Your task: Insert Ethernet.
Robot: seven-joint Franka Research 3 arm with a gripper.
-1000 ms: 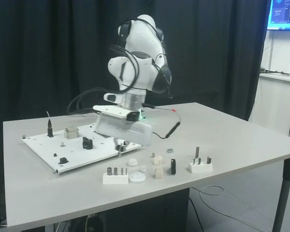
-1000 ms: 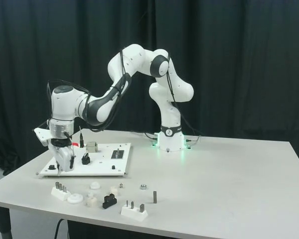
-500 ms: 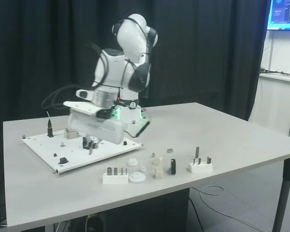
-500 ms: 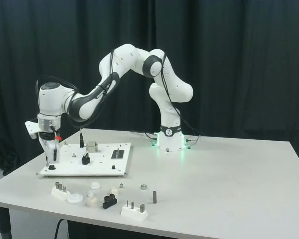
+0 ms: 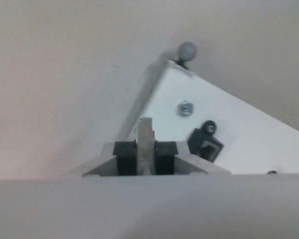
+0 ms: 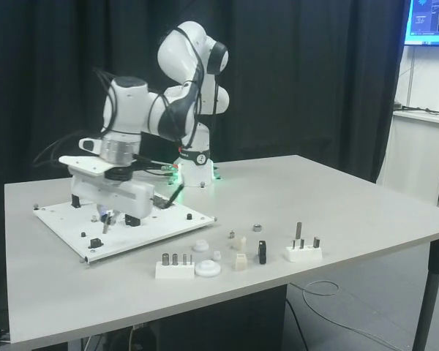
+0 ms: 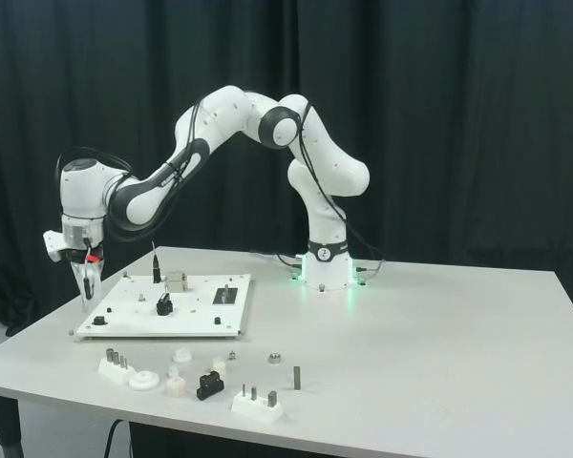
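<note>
One white arm reaches far from its base, bent low over the outer corner of one white board [image 6: 150, 225] on the grey tabletop [image 6: 336, 197]. Its pincer [image 5: 146, 130] points down, clamped on one Ethernet plug [image 5: 145, 142] held above the board's corner, near a black socket [image 5: 205, 144] and a nut [image 5: 185, 107]. In front of the board stand two white peg blocks [image 6: 174, 267].

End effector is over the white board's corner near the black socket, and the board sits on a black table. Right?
Not quite: the table is grey, not black, as the first room view shows. The rest holds: the end effector hangs over the corner of the white board, near the black socket.
</note>
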